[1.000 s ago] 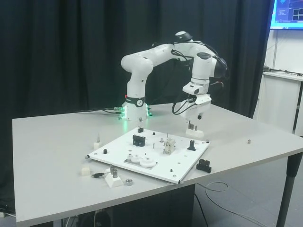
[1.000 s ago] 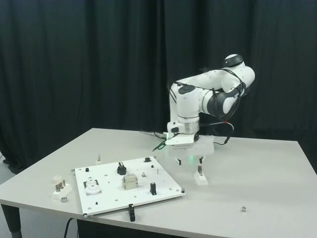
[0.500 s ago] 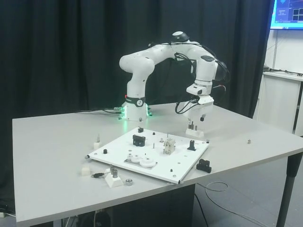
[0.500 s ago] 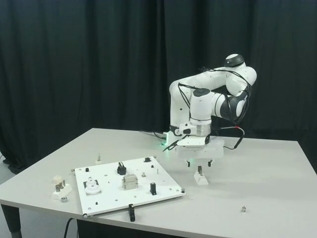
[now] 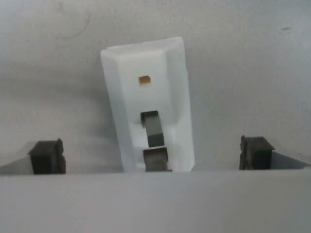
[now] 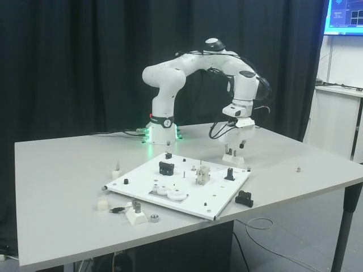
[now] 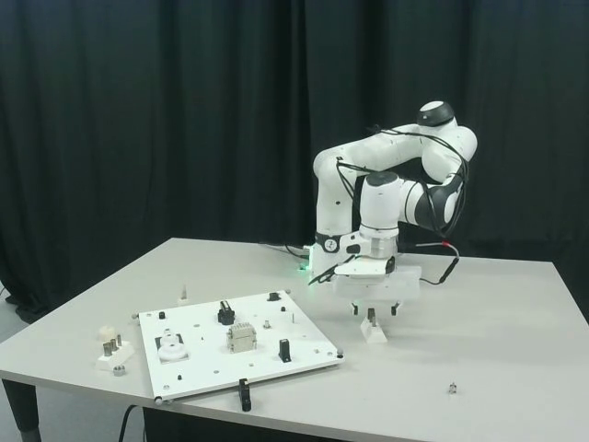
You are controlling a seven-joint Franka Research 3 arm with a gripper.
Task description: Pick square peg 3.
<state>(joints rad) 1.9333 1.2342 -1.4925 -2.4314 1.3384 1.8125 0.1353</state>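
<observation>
I have the gripper (image 5: 150,155) hanging right over the white peg holder (image 5: 148,104), fingers (image 5: 47,156) spread wide on either side of it and gripping nothing. In the wrist view the holder shows two dark square pegs; I take the upright one, square peg 3 (image 5: 152,128), as my target, with a second peg (image 5: 156,159) just beside it and an empty square socket (image 5: 144,80) further along the block.

My worry is the neighbour: the two pegs stand so close that closing down could catch both, or nudge the wrong one. The holder also sits skewed against the line of the fingers, so a slightly off-centre descent could put a fingertip on the block, or tip or drag the loose holder across the grey table (image 6: 57,170).

From the first room view, the holder (image 6: 233,158) sits just beyond the far right corner of the white assembly board (image 6: 215,195). A black bracket (image 6: 229,174) stands on that corner nearby, but below my approach. Nothing blocks the way down.
</observation>
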